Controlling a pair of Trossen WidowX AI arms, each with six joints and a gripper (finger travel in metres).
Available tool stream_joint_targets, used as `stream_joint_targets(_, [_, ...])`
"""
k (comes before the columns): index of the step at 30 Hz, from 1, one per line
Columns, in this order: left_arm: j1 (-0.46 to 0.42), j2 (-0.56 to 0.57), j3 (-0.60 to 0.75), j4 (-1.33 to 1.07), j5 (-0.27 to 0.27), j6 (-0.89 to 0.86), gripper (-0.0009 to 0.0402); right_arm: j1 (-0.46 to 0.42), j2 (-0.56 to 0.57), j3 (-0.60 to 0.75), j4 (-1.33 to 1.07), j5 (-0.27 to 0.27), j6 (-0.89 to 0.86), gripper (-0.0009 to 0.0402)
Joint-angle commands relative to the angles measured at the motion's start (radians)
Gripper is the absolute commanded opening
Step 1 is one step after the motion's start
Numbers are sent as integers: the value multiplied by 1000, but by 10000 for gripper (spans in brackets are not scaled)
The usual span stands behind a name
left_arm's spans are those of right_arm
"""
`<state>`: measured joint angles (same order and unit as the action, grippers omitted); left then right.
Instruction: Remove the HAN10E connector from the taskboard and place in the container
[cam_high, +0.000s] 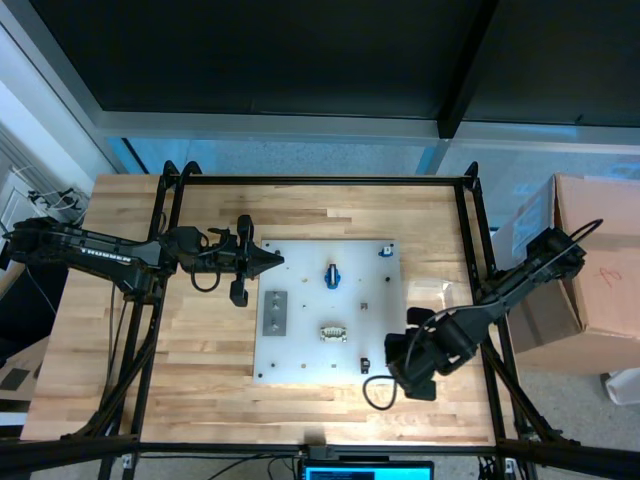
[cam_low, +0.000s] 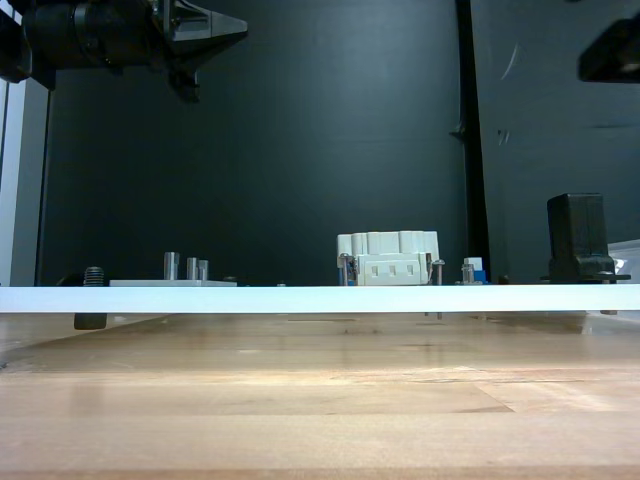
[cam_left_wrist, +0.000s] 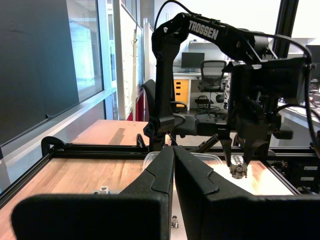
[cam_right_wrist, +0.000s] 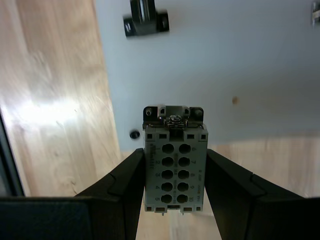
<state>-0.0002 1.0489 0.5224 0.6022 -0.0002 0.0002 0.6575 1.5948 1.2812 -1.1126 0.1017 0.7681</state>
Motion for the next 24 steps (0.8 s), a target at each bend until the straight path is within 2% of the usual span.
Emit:
stream_joint_targets(1, [0,0,0,0,0,0,0,35,-16,-31,3,13,24,4])
stream_joint_targets(11, [0,0,0,0,0,0,0,121,-47,-83,4,15,95,4])
stream_joint_targets(15, [0,0,0,0,0,0,0,148,-47,-91,3,39,111,4])
stream_joint_targets(24, [0,0,0,0,0,0,0,178,-52,-153,10,29,144,12])
